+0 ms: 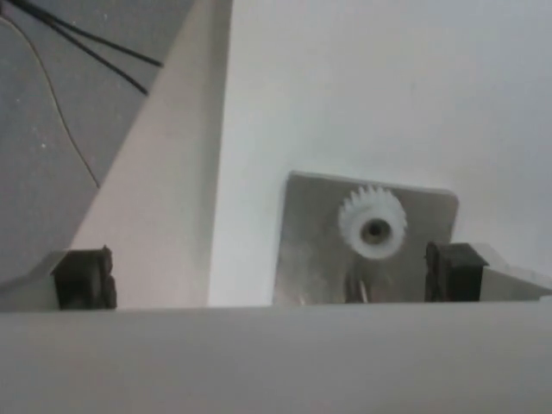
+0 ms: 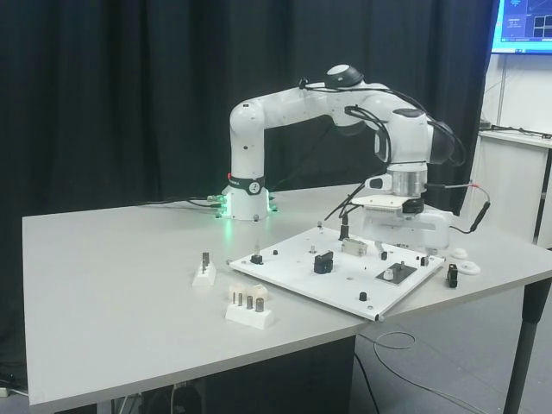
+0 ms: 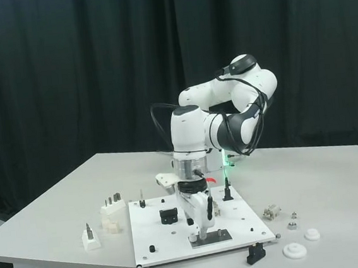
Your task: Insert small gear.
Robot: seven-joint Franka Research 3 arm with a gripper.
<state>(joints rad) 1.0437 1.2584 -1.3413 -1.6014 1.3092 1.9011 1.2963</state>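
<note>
The small white gear (image 1: 373, 222) sits on a grey metal plate (image 1: 310, 259) set in the white board (image 1: 362, 95). My gripper (image 1: 269, 276) hovers just above the plate, open wide, its black fingertips (image 1: 84, 278) far apart with nothing between them. The gear lies below the gap, nearer one finger than the other. In the first room view the gripper (image 2: 402, 252) hangs over the plate (image 2: 398, 275) near the board's front right corner. In the second room view the gripper (image 3: 197, 232) stands over the plate (image 3: 215, 237) and hides the gear.
The board (image 2: 293, 278) carries several black parts and pegs. White blocks with pegs (image 3: 112, 213) stand beside it. Two larger white gears (image 3: 294, 250) and a black clamp (image 3: 257, 252) lie on the table past the board's other side. Black cables (image 1: 86, 43) run nearby.
</note>
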